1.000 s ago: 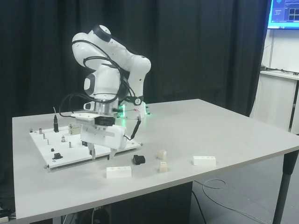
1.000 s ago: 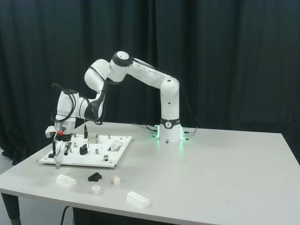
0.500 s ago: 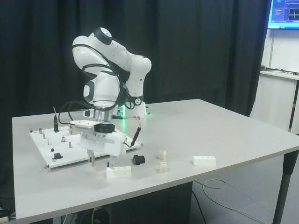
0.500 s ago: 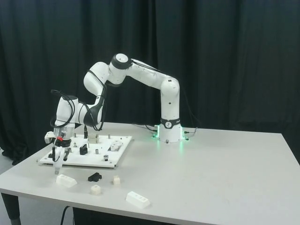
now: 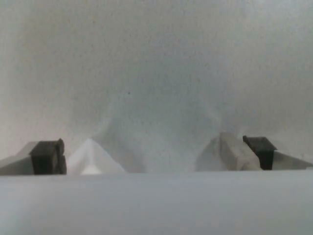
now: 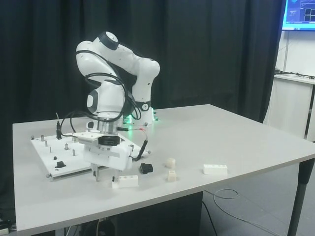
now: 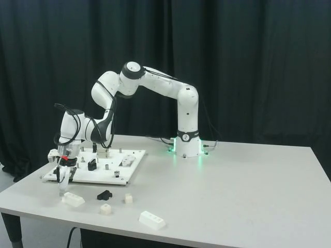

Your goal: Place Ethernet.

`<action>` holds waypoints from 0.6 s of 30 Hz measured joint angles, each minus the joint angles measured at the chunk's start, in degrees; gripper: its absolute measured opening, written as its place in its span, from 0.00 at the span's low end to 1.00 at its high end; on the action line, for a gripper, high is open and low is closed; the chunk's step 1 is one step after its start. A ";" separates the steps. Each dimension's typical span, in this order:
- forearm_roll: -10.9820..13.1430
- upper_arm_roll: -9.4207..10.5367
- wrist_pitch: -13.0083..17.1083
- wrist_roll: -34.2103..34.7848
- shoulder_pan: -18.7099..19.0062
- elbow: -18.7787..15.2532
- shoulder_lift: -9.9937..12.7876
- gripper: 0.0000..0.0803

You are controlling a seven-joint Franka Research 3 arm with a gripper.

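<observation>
Black curtain backdrop, grey bench (image 6: 236,132), white arm bolted at the back with a green glow at its base.

Task part: the white block (image 6: 125,181) at the bench's front edge, presumably the Ethernet piece, though no markings are readable. It lies flat in front of the white board (image 6: 49,162); also seen in the second room view (image 7: 73,199). Judgement: small rigid plastic, light, smooth-sided, so it could skid or twist if pinched off-centre. Best hold is across the two long sides near the middle, pads square to the faces.

Gripper (image 6: 105,175) hangs low just beside and over the block, wrist pointing down. Fingers (image 5: 48,157) spread wide apart in the wrist view, holding nothing, bare bench between them. Whether they straddle the block yet, can't tell.

Nearby: black connector (image 6: 145,168) just beyond the block, two small pale pieces (image 6: 171,169) next to that, another white block (image 6: 215,169) well apart along the front edge. Board carries pegs and small black parts.
</observation>
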 joint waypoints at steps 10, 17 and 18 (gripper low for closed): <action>0.00 -1.24 0.73 -0.65 1.16 1.48 -0.89 1.00; 0.00 -1.30 0.75 -1.02 1.40 2.10 -1.45 1.00; 0.00 -1.30 0.75 -1.02 1.41 2.12 -1.45 1.00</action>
